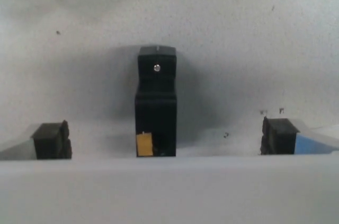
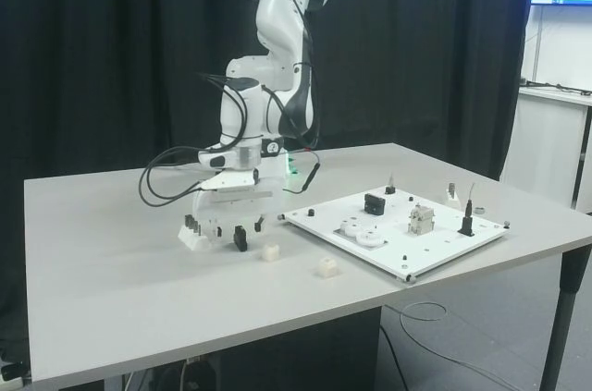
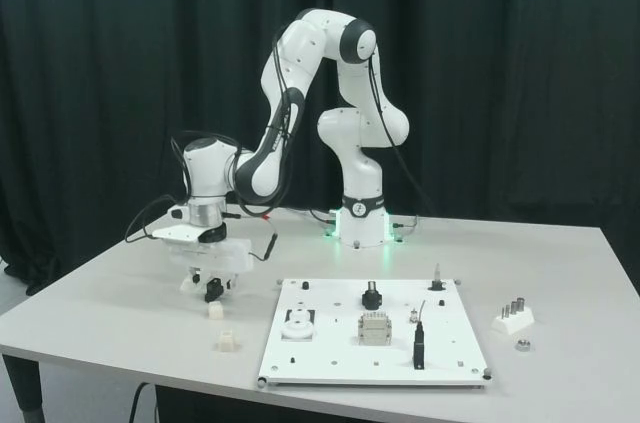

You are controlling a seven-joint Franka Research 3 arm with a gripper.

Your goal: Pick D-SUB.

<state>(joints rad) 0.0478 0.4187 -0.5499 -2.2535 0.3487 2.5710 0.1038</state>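
The D-SUB is a black connector block with a small screw near one end, lying on the grey table. My gripper is open, with one black fingertip on each side of the connector and wide gaps to both. In the first room view the gripper hangs low over the table's left part, with the D-SUB under it. The second room view shows the gripper just above the D-SUB.
A white board carrying several mounted parts lies to the right of the gripper. Two small white blocks sit on the table in front of it. A small holder with grey pins stands at the far right.
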